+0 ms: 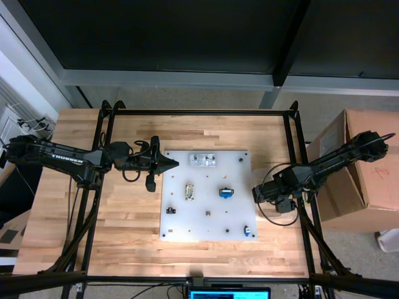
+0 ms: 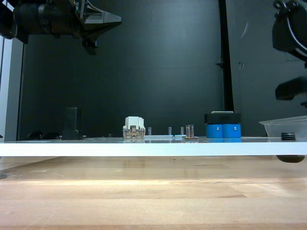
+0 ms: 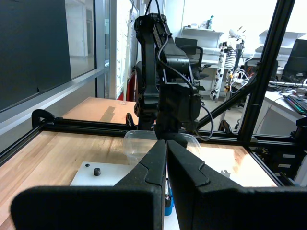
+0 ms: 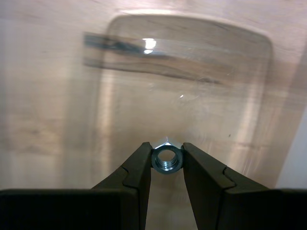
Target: Pick the M12 nut and place it on its threads and fasten
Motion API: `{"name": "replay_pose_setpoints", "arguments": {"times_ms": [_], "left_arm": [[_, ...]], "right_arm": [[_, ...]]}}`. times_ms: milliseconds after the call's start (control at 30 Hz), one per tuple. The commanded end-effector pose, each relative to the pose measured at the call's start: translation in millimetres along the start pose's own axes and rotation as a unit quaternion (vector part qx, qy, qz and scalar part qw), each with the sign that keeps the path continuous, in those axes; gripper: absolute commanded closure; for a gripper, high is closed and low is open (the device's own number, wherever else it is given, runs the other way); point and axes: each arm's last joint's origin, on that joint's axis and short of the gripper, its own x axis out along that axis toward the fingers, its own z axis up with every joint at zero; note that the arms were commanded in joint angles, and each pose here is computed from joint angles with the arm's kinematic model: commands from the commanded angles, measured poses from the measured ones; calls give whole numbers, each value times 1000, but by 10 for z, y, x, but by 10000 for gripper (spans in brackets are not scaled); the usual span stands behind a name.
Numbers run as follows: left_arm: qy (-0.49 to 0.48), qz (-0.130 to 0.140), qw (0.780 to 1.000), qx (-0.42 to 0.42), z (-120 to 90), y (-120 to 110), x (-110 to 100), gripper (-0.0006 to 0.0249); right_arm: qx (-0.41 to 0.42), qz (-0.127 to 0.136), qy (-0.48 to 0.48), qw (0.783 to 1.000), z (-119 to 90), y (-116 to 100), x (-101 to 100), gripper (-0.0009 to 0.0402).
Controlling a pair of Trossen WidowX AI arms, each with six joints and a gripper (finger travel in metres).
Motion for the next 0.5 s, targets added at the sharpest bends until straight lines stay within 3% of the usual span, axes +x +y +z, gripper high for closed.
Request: {"name": "replay_pose_setpoints", "arguments": {"times_ms": [33, 367, 500], "left_arm": [[0, 0, 1000, 0, 0, 1, 0, 243], [0, 0, 1000, 0, 0, 1, 0, 243], [0, 0, 1000, 0, 2, 0, 0, 243]], "right_arm": [[14, 3, -5, 1000, 25, -59, -152, 366], [144, 2, -6, 990, 208, -412, -516, 368], [132, 3, -7, 991, 377, -612, -580, 369]]}}
